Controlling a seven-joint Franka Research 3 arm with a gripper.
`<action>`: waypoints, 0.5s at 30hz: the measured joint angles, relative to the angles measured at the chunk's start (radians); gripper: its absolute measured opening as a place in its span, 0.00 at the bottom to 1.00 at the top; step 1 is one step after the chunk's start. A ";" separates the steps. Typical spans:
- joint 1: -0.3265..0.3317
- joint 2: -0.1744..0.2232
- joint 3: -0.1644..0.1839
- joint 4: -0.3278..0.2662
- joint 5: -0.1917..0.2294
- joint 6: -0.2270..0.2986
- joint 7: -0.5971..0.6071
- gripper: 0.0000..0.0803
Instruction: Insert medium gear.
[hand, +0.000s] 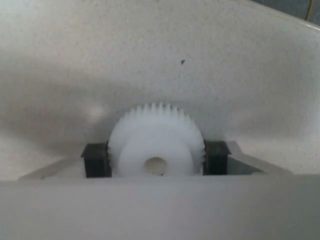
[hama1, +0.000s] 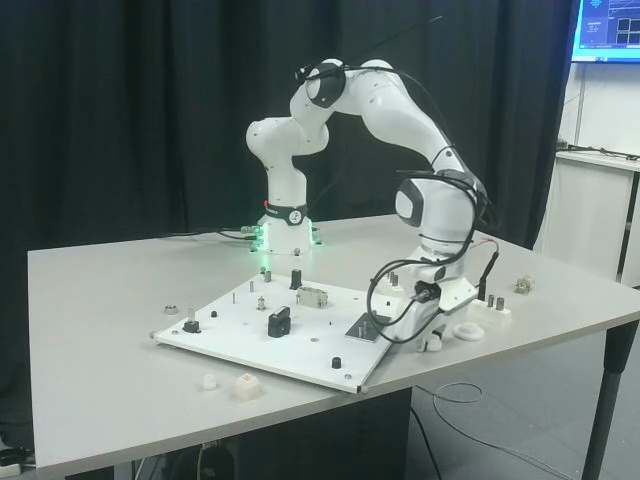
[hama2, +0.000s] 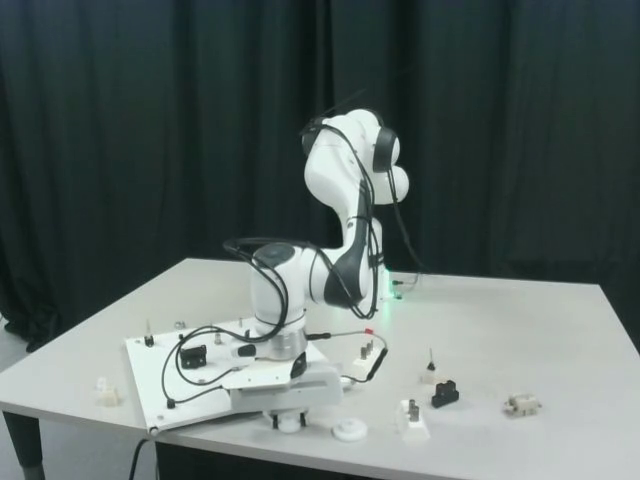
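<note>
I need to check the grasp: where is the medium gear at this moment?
The wrist view shows the white medium gear between the end effector's two black fingers. In the first room view the end effector is low beside the white board's edge.

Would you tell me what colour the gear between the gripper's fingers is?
The gear is white, clearest in the wrist view, held between black fingers.

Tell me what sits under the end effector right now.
The end effector grips a white gear between its black fingers, hanging over bare grey table beside the white board. The gear hides whatever lies directly beneath it.
</note>
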 joint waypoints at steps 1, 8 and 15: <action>0.000 0.000 0.000 0.004 0.000 -0.008 0.001 0.50; 0.000 -0.001 -0.002 0.032 0.000 -0.054 0.015 0.50; 0.000 -0.003 -0.004 0.043 0.000 -0.066 0.049 0.50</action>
